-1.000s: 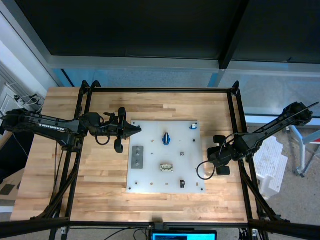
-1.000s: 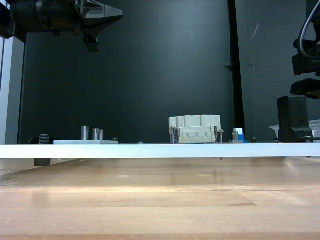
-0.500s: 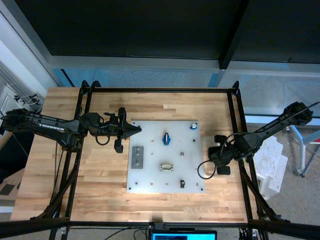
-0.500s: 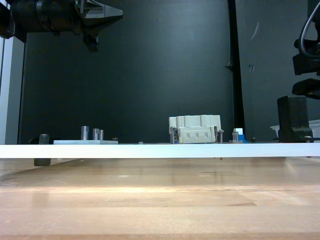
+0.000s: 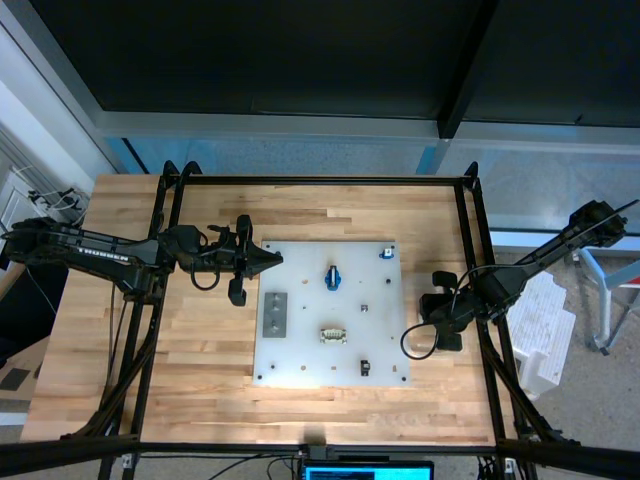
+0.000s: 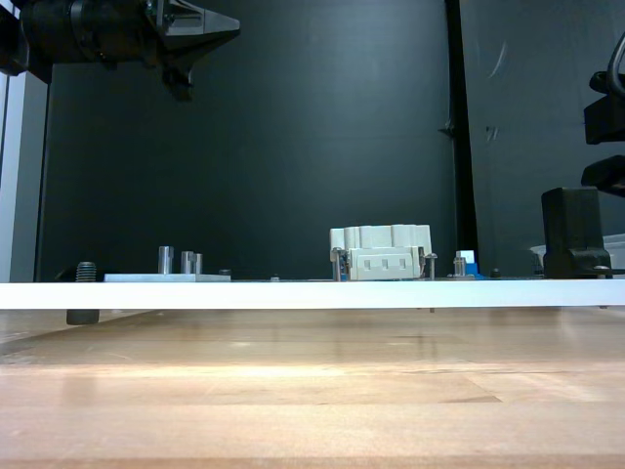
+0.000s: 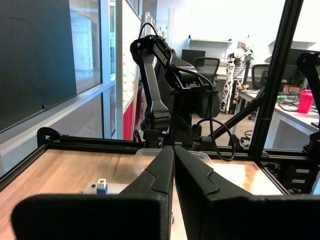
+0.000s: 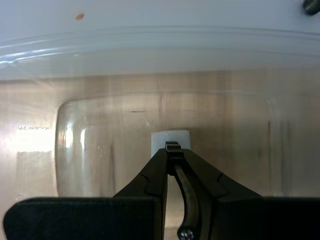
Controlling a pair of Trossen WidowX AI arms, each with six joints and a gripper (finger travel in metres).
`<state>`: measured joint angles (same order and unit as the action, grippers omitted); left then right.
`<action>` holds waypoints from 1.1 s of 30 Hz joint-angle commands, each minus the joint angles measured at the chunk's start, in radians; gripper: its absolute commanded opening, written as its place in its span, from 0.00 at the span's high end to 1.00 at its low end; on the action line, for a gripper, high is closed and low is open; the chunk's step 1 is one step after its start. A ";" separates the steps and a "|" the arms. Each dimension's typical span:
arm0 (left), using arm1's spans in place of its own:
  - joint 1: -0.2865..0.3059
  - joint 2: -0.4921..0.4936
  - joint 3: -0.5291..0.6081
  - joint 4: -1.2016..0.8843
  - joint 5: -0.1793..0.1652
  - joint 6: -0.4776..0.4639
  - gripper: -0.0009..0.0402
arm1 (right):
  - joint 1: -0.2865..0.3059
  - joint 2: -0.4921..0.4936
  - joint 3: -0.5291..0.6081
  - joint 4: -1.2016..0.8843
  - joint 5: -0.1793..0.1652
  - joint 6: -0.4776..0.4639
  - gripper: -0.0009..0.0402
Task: Pick the USB connector and install on taskboard
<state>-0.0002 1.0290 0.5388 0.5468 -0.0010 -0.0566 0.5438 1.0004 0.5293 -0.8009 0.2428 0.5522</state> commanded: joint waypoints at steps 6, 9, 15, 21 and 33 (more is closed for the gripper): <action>0.000 0.000 0.000 0.000 0.000 0.000 0.98 | 0.004 0.000 0.018 -0.011 0.001 -0.010 0.98; 0.000 0.000 0.000 0.000 0.000 0.000 0.98 | 0.006 -0.001 0.026 -0.020 0.000 -0.010 0.98; 0.000 0.000 0.000 0.000 0.000 0.000 0.98 | 0.007 -0.005 0.051 -0.056 0.002 -0.010 0.98; 0.000 0.000 0.000 0.000 0.000 0.000 0.98 | 0.010 -0.020 0.049 -0.059 0.004 -0.006 0.98; 0.000 0.000 0.000 0.000 0.000 0.000 0.98 | 0.031 -0.060 0.013 -0.035 0.031 0.024 0.98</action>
